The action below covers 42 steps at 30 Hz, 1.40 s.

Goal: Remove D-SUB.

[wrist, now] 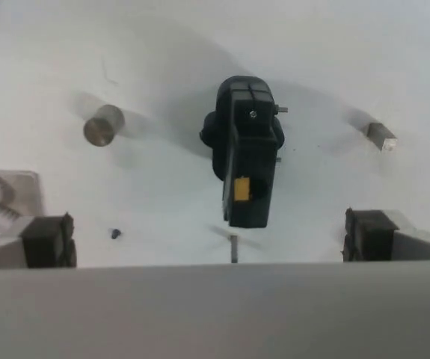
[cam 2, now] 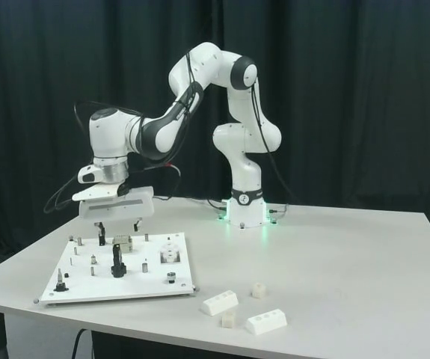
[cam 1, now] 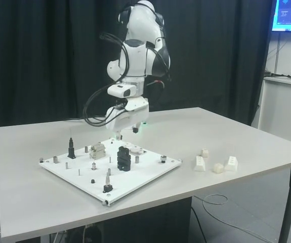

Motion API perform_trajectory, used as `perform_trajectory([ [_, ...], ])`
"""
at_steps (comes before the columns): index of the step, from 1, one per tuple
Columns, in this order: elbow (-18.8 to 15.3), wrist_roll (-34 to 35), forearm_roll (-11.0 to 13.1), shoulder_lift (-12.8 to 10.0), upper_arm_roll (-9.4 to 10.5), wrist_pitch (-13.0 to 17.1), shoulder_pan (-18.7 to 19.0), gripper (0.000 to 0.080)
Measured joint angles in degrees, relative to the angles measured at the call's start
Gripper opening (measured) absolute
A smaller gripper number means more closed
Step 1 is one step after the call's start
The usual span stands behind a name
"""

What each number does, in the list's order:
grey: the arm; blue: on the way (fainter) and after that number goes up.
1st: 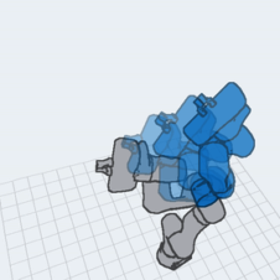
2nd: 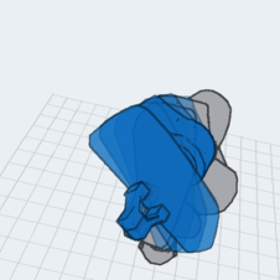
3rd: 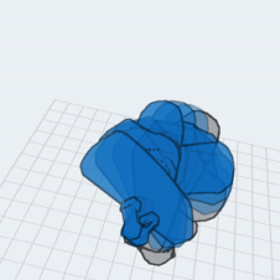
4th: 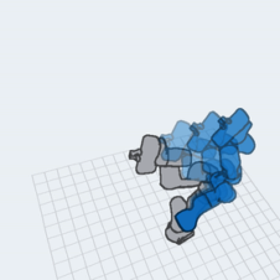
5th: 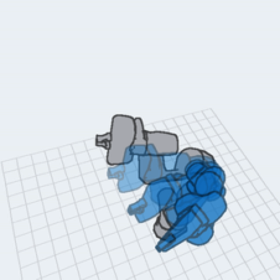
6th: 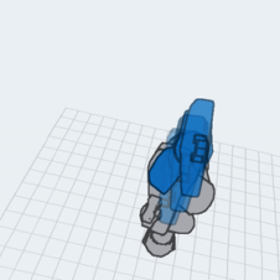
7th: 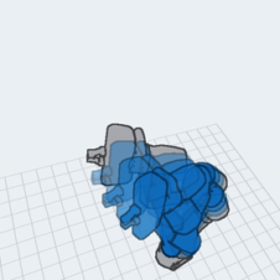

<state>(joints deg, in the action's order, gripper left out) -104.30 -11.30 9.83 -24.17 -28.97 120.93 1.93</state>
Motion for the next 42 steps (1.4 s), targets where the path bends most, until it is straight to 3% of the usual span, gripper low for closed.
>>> perform_trajectory([
  [13, 1.36, -2.85, 2.72, -3.36, 0.01, -0.14, -0.75, 0.0800],
  [32, 1.05, -5.17, 5.67, -5.82, 0.01, 4.78, -1.55, 0.0800],
  [42, 0.83, -6.19, 7.22, -7.04, 0.01, 5.61, -1.97, 0.0800],
])
